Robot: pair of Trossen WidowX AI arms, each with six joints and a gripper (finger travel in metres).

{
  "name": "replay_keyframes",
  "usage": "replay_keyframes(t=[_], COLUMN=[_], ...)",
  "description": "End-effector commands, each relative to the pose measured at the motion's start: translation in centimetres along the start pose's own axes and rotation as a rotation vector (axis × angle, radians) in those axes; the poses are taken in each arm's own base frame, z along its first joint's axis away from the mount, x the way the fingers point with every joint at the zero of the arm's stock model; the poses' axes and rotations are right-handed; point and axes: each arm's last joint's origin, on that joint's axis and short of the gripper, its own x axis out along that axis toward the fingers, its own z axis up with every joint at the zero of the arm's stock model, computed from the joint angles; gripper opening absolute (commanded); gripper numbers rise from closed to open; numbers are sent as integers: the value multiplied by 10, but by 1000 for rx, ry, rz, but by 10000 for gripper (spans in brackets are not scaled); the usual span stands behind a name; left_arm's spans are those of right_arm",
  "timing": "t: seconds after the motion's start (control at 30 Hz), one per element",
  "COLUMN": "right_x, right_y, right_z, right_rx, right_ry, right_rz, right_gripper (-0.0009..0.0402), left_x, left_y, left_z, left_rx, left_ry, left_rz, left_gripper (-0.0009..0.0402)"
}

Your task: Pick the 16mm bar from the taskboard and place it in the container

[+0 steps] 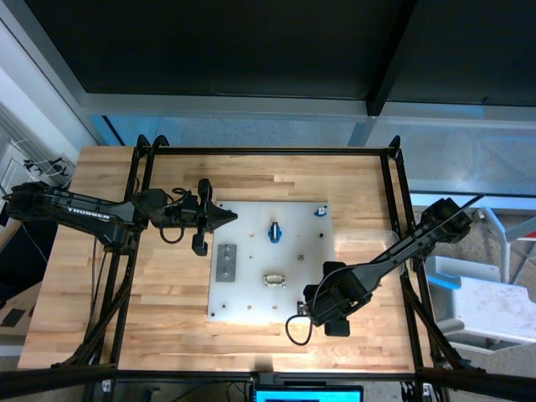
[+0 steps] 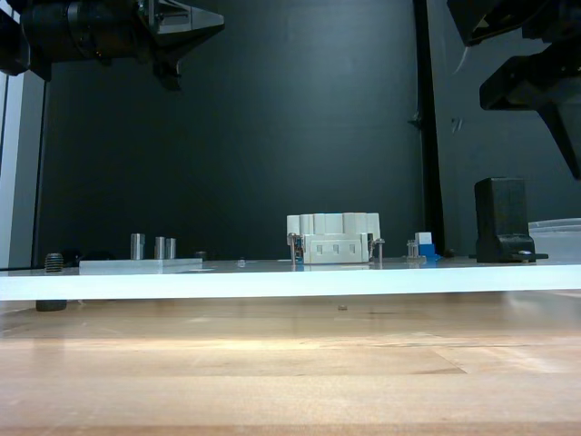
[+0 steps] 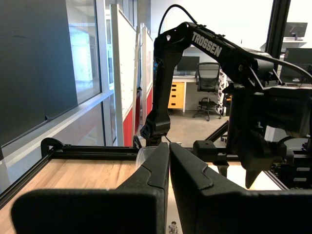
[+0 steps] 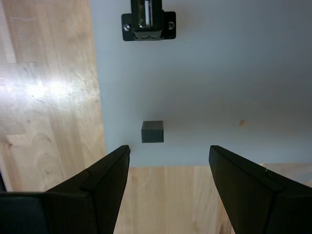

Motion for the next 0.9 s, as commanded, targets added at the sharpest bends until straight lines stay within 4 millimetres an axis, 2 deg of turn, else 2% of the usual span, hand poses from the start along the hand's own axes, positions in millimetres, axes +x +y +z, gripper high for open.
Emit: replay_keyframes(t=[0.03,0.9], right_x=[2,36], right_y=[0,1], right_z=[1,-6], right_rx=[-4,-10], right_ry=[-4,-23], right_rz=[-14,1], right_gripper=[229,228], left_x=[0,0], left_y=[0,0], left_z=[0,0], left_rx=[0,0], left_ry=[0,0], left_rz=[0,0], left_gripper=[0,0])
